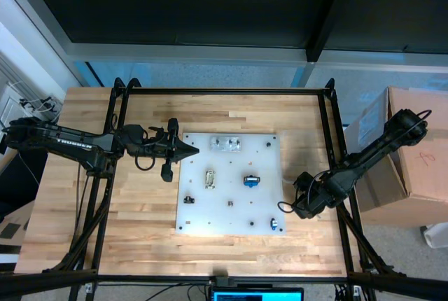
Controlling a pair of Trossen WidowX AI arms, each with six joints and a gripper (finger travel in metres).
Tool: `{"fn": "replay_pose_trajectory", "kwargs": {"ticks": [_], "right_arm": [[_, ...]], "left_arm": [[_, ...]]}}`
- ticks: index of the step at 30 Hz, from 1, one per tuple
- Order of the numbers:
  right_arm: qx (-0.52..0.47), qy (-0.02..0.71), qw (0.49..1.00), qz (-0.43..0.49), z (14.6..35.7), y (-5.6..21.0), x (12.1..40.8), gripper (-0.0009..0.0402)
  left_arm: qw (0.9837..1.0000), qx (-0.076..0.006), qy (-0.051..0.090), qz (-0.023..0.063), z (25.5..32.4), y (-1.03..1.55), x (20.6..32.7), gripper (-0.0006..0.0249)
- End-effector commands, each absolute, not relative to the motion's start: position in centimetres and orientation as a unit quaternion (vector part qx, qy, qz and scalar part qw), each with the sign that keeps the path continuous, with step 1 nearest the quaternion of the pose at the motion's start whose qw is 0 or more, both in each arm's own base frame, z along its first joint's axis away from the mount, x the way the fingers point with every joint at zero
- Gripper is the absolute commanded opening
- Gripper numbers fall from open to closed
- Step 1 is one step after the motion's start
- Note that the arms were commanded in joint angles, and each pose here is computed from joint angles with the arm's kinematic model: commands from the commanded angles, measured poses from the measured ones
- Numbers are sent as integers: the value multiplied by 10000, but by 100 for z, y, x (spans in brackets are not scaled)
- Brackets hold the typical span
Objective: Remove the RJ45 connector from the taskboard and place in the container
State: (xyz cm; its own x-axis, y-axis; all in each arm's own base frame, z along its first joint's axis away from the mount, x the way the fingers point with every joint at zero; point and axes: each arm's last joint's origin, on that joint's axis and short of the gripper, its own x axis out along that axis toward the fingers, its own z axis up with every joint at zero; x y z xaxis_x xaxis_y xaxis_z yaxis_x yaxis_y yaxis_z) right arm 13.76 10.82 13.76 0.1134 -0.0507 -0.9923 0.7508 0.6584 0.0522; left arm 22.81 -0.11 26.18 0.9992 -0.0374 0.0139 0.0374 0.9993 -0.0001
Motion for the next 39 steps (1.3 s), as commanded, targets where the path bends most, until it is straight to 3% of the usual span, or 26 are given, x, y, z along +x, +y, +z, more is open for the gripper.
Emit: {"fn": "replay_pose_trajectory", "kwargs": {"ticks": [1, 6, 13, 26, 32, 39], "right_arm": [[2972, 5957, 6887, -2871, 1374, 1095, 1391, 63], [2886, 5988, 6933, -2784, 1401, 1105, 1404, -1], [2910, 5995, 6953, -2694, 1501, 1144, 1449, 8], [2585, 6011, 7177, -2384, 2216, 1087, 1580, 0], [2542, 5824, 7368, -2310, 2359, 861, 1659, 0], [2428, 5689, 7484, -2394, 2406, 420, 1713, 0]], "left_arm": [[9998, 0, -71, -187, 2619, -10, 2281, 0], [9998, 0, -71, -189, 2619, -11, 2281, 0], [9998, 0, -71, -187, 2619, -11, 2281, 0], [9998, 0, -73, -189, 2619, -11, 2281, 0], [9998, 0, -71, -189, 2619, -11, 2281, 0], [9998, 0, -71, -187, 2619, -10, 2281, 0]]}}
